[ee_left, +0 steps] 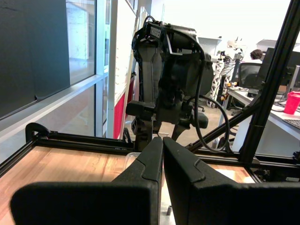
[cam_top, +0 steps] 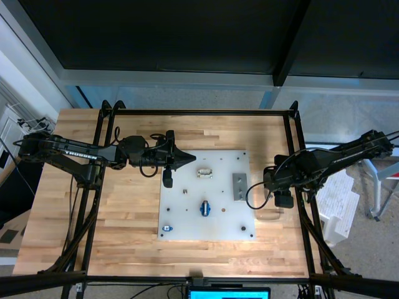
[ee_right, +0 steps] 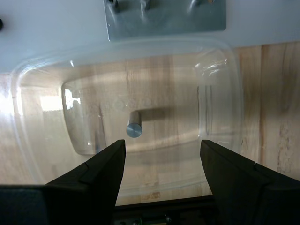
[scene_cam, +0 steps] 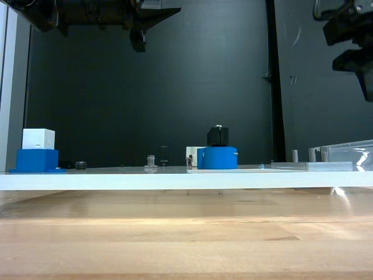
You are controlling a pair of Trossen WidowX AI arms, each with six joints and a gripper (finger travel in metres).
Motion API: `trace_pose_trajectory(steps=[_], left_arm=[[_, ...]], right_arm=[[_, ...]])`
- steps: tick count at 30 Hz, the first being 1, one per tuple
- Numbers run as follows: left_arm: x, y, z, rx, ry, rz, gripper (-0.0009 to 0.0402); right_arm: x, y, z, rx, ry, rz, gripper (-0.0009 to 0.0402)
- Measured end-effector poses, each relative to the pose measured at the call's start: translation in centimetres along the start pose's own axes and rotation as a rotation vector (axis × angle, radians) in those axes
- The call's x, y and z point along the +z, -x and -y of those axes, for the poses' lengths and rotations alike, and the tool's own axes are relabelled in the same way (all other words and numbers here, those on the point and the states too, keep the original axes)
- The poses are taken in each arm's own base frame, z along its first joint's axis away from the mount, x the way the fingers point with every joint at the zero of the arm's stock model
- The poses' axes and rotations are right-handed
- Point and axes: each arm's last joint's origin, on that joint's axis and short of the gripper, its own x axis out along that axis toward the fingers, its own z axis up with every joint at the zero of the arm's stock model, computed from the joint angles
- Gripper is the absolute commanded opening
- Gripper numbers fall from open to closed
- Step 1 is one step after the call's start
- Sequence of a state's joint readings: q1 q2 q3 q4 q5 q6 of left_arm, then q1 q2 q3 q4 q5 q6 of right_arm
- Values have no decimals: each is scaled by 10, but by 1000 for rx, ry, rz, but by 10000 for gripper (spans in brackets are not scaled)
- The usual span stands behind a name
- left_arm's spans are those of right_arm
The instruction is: Pick the 16mm cylinder and install on the taskboard
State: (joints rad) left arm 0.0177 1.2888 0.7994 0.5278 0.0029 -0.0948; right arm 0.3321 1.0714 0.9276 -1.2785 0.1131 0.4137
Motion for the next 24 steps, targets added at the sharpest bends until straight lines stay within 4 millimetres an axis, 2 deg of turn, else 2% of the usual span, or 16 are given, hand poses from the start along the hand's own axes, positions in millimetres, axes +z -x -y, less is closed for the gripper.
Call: trace_pose_trajectory(steps=[8, 24], left_arm=[[0, 0, 0, 0, 0, 0, 0], [0, 0, 0, 0, 0, 0, 0]], right_arm=[[-8, -24, -7, -1, 45, -17, 224], [-18, -57, -12, 10, 23, -4, 224]])
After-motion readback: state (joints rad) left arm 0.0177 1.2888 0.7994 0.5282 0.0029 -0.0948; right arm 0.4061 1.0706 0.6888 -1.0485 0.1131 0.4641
